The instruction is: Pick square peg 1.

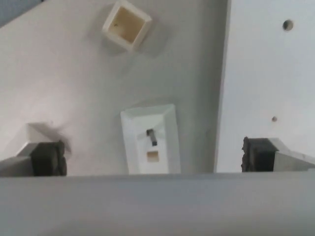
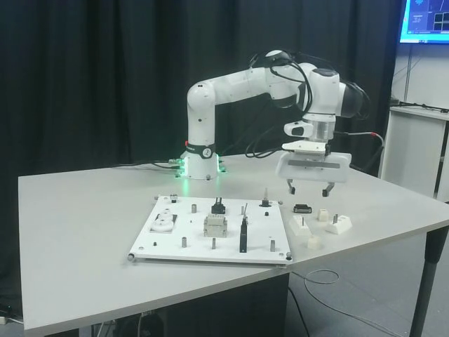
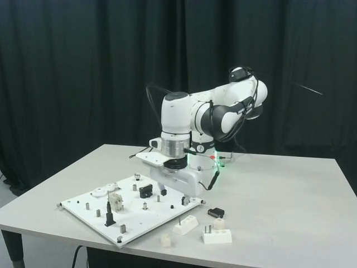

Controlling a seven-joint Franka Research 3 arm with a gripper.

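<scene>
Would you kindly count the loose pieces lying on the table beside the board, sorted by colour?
White pieces: 4
Black piece: 1
Total: 5

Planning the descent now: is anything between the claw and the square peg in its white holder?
Nothing visible is in the way. The claw hangs open above the white holder, with the square peg between the fingers' line and only bare grey table around it.
</scene>
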